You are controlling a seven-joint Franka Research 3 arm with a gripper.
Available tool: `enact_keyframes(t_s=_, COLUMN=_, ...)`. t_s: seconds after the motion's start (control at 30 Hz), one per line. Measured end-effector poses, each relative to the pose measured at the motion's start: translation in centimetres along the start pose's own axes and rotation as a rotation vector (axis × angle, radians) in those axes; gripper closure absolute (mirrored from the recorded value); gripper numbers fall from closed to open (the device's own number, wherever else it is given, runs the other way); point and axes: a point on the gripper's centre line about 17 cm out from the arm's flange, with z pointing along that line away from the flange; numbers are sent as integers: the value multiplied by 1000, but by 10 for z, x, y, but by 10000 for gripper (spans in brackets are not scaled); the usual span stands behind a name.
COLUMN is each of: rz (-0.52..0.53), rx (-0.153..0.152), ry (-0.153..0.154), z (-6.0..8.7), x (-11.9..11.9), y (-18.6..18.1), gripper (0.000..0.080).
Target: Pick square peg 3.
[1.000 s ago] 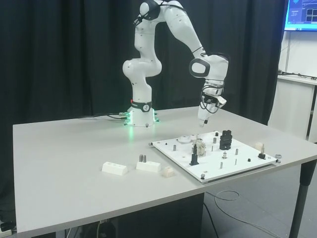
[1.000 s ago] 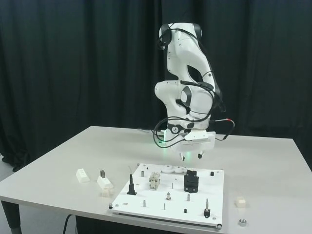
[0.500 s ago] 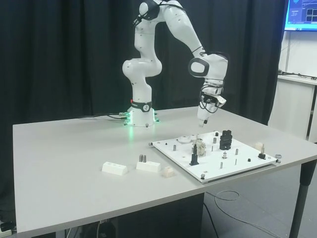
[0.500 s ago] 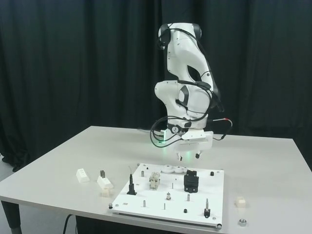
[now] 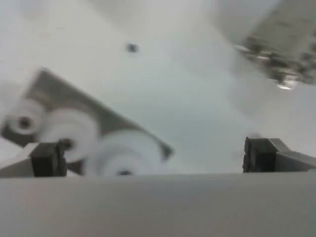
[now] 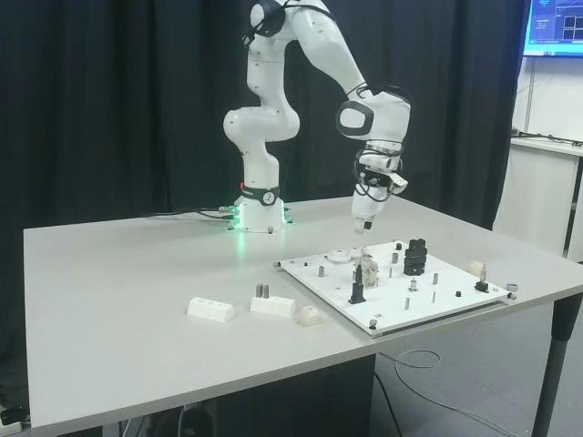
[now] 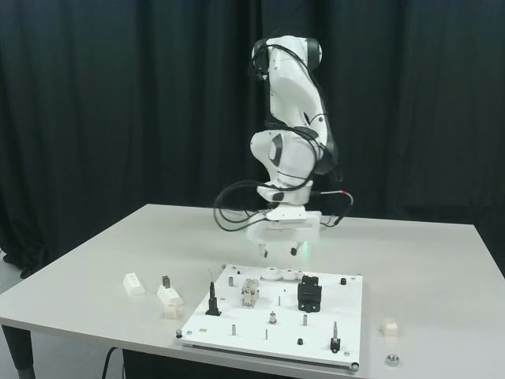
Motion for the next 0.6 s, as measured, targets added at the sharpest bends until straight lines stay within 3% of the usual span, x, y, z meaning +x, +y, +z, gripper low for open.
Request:
enact_keyframes(t_s=0.27, rz=-1, rx=-10, ry=25, z=1, x=-7, y=59, gripper=3)
enact_keyframes(t_s=0.6, rz=-17, rx=-17, ry=40, z=15, x=-19, y=134, gripper=3)
